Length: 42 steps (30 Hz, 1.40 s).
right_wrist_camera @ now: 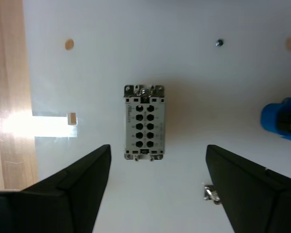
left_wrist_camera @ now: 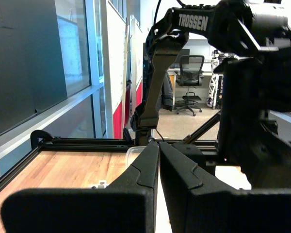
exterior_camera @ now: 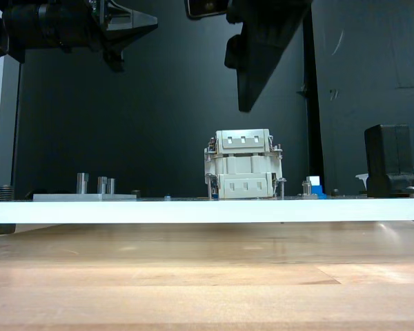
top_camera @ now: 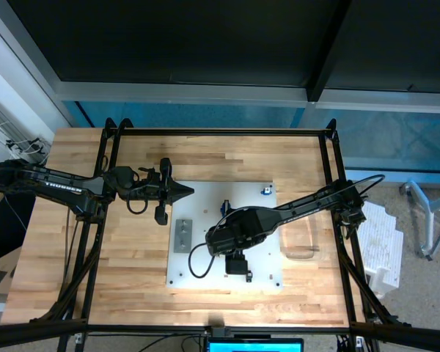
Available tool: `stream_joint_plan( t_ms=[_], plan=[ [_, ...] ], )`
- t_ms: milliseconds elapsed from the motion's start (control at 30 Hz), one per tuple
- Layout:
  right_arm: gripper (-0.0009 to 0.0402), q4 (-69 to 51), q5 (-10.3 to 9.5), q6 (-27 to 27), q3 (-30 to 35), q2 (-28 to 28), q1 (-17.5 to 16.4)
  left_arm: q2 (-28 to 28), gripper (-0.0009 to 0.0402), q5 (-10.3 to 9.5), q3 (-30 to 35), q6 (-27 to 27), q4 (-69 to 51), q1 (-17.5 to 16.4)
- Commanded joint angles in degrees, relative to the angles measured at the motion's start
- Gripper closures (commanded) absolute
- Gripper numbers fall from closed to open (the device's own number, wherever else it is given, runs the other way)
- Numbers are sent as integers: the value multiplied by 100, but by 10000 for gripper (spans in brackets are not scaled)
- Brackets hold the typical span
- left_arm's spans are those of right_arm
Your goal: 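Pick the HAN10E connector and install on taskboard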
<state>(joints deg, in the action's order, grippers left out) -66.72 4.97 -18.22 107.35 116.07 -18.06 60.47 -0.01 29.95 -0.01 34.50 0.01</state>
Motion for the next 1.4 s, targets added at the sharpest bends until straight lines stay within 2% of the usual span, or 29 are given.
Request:
stream_joint_plan(
  t_ms=[33,267,600,700,967,1033,1133,1267,1400],
  plan=[
    [158,20,7,103,-61,-170,48,2,392,0,0,0,0,0],
    [237,308,7,238,-721,-837,328,2,392,0,0,0,0,0],
    [398,1165,0,804,-2002,-2138,850,2,392,0,0,0,0,-2],
    [386,1458,-7,892,-2415,-2586,1086,2,392,0,0,0,0,0],
    [393,2568,-85,1246,-3528,-3829,1674,2,392,0,0,0,0,0],
    [394,2949,-210,1303,-3786,-4133,1770,2,392,0,0,0,0,0],
    [393,3556,-223,1329,-4164,-4542,1867,2,392,0,0,0,0,0],
    [393,4358,-577,1421,-4666,-5027,2015,2,392,0,0,0,0,0],
    [393,4964,-621,1423,-5058,-5331,2122,2,392,0,0,0,0,0]
  ],
)
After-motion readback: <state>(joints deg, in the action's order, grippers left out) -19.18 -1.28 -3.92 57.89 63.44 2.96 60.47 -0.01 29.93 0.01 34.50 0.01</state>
